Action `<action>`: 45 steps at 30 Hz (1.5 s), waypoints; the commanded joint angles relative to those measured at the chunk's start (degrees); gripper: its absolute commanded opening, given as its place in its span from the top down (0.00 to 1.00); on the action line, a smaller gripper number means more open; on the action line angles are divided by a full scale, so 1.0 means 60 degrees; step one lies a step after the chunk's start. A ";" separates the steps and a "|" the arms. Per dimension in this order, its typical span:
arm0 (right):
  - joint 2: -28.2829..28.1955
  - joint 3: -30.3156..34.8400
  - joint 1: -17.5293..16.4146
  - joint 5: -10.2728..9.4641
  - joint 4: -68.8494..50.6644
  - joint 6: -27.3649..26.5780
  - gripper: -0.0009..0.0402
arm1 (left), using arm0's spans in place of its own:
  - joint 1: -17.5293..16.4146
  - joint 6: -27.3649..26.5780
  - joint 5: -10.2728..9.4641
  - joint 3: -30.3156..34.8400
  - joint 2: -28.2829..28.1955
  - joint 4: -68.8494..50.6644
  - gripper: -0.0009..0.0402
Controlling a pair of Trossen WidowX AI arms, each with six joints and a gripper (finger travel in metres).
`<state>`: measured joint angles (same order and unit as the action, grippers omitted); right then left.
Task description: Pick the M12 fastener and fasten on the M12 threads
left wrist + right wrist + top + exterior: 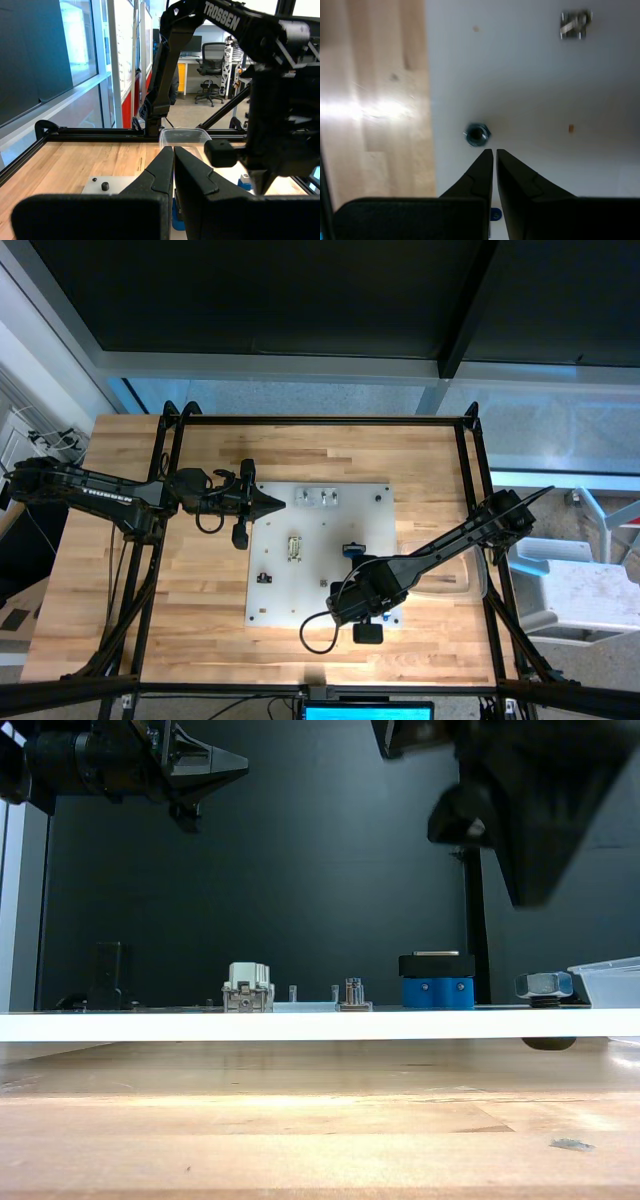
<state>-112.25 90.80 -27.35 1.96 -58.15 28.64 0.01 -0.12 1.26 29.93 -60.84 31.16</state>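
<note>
The small silver M12 nut (477, 134) sits on the white board (545, 75) near its wood-side edge, with a dark centre. In the low view the nut (545, 985) rests on top of its short dark stud (546, 1003), in front of the clear container (610, 980). My right gripper (494, 150) hangs just above and beside the nut, shut with nothing between its fingers. In the high view the right gripper (350, 608) covers the nut. My left gripper (272, 504) is shut, held high over the board's far left edge, away from the stud.
A blue-and-silver piece (436, 980) stands mid-board beside a silver post (353, 993) and a grey connector (247, 988). The clear container (460, 585) lies off the board's right edge, under the right arm. A black frame rail (320, 421) borders the table.
</note>
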 commanded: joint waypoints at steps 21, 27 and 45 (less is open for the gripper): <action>-0.0189 -0.0790 -0.0189 0.0481 0.0911 0.0328 0.98 | 0.0000 0.0004 0.0000 0.0004 -0.0004 0.0004 0.98; -0.0295 -0.0798 -0.0193 0.0423 0.0962 0.0244 0.98 | 0.0000 0.0004 0.0000 0.0004 -0.0004 0.0000 0.98; -0.0120 -0.0790 -0.0189 -0.2430 0.0852 -0.0816 0.98 | -0.0004 0.0004 0.0000 0.0004 -0.0004 0.0000 0.98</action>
<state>-112.99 86.02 -28.49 -14.13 -52.62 23.44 0.01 -0.12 1.23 29.93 -60.86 31.16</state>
